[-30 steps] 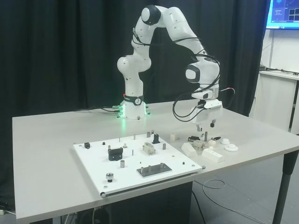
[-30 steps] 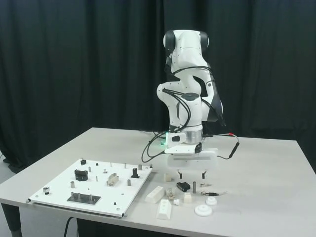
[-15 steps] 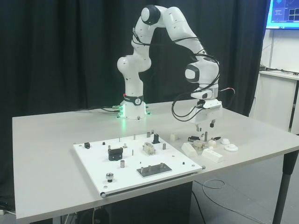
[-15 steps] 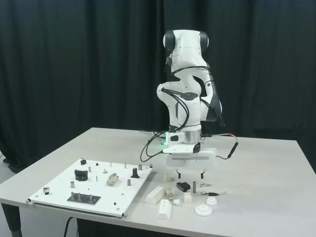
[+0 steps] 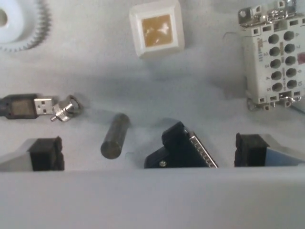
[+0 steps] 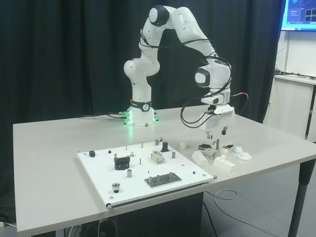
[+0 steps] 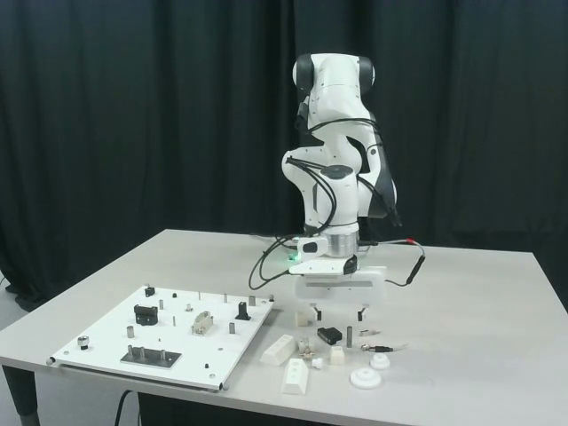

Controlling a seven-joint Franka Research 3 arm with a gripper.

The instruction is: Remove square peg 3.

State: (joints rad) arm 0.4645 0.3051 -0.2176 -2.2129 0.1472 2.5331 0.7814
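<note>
Peg [image 5: 115,136]: short grey metal bar standing upright on the grey table [image 7: 461,355], off the board, in the loose-parts cluster. Can't tell from the wrist view or either room view whether its section is square.

Gripper [image 5: 147,152] hangs above it w/ jaws spread wide, nothing gripped. The black fingers [image 5: 45,153] are clear of the peg, which sits in the gap betw. them, closer to one finger. A black connector [image 5: 181,150] lies just beside the peg, also in the gap, its lower part cut off by the gripper body.

Nearby on the table: white cube w/ inset top [image 5: 156,28], USB plug [image 5: 28,106] touching a small metal fitting [image 5: 66,108], white gear [image 5: 21,21] cut off at the frame corner, and a multi-pin connector block [image 5: 274,52].

White board [image 7: 106,351] lies well apart from the peg and carries several upright pins, black fixtures and a grey plate, too small to ID. Green light shows at the arm base [image 6: 131,118].
</note>
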